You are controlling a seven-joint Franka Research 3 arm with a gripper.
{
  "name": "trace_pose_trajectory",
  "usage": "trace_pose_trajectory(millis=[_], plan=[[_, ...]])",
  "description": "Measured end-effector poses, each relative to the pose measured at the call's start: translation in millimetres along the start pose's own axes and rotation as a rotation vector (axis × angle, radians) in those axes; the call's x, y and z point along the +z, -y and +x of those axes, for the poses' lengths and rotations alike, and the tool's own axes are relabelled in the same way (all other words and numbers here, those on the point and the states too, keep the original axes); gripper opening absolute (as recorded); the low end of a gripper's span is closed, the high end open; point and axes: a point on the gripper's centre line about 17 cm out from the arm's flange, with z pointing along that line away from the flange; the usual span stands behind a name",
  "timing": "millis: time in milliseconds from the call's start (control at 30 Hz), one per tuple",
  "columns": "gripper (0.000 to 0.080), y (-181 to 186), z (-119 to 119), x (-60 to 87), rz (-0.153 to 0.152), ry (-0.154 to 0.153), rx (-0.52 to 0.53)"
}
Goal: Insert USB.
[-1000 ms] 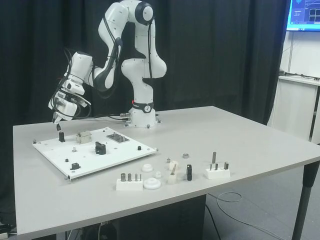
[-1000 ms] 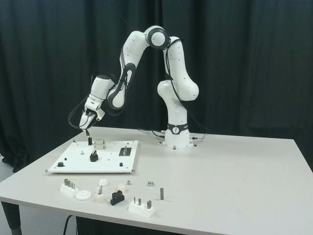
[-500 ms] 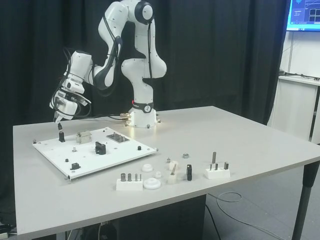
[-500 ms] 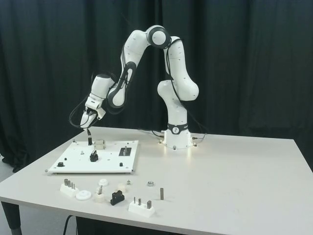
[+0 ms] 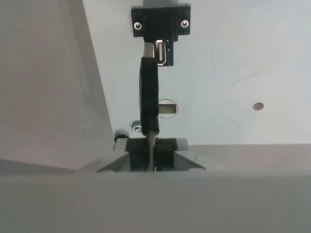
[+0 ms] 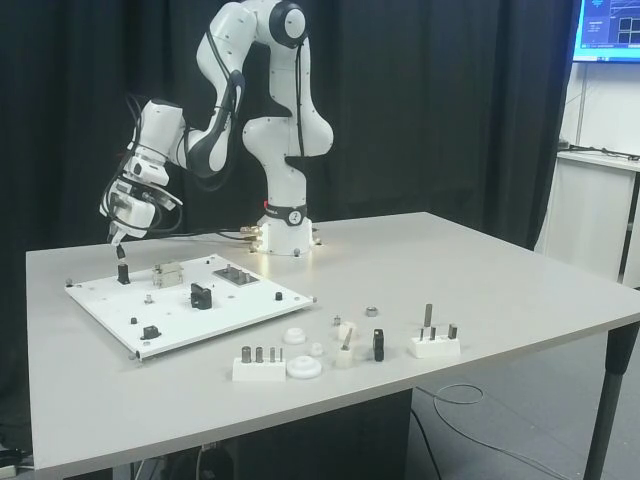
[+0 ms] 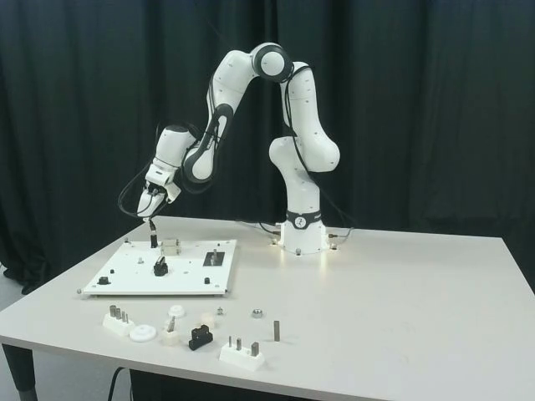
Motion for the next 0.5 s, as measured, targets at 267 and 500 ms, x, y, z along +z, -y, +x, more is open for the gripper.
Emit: trace_pose_trajectory(millis=[267,500], plan=[[0.0025,-1.1,-0.3,-0.5,-0.002,0.001,-0.001],[0.0025,-2.6,-0.1,-0.6,-0.003,0.001,-0.013]])
